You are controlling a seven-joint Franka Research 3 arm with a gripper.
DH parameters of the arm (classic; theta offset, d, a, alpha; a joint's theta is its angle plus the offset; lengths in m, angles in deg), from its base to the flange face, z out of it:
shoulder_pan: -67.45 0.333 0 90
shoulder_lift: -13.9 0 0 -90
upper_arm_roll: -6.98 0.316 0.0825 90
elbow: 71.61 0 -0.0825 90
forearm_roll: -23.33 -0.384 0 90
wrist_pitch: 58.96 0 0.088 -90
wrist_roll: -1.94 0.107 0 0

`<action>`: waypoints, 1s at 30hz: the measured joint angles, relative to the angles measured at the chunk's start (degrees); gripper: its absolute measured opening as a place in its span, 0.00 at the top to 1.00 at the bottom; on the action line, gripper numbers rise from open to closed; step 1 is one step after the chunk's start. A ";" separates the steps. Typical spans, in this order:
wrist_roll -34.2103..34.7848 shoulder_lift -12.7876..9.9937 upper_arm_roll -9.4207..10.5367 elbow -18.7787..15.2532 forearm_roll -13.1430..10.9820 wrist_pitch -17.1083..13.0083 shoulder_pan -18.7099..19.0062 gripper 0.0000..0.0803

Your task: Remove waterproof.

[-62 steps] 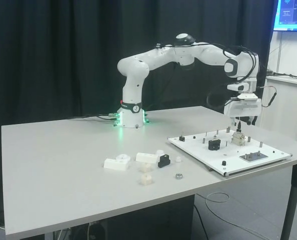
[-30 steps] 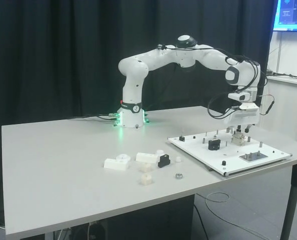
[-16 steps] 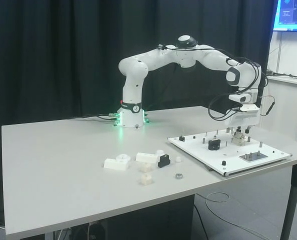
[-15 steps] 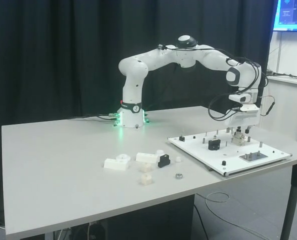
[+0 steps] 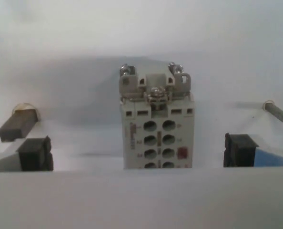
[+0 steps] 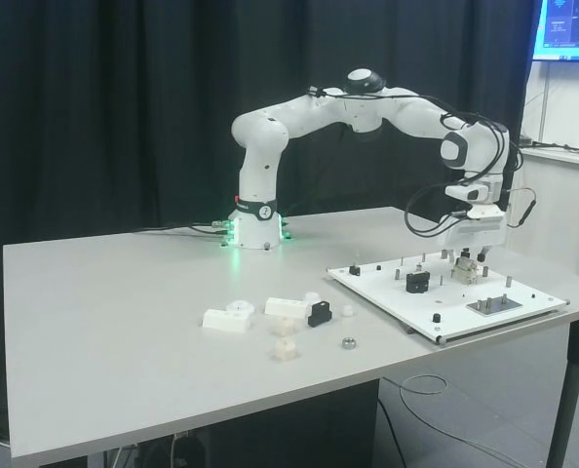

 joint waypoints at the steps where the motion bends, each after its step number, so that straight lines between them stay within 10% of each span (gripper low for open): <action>1: 0.00 0.00 0.03 0.01 0.00 0.00 -0.09 0.00; 21: -0.86 -0.01 1.10 0.39 0.01 -0.31 -2.07 0.00; 30: -0.88 0.02 1.49 0.55 -0.25 -0.48 -2.57 0.33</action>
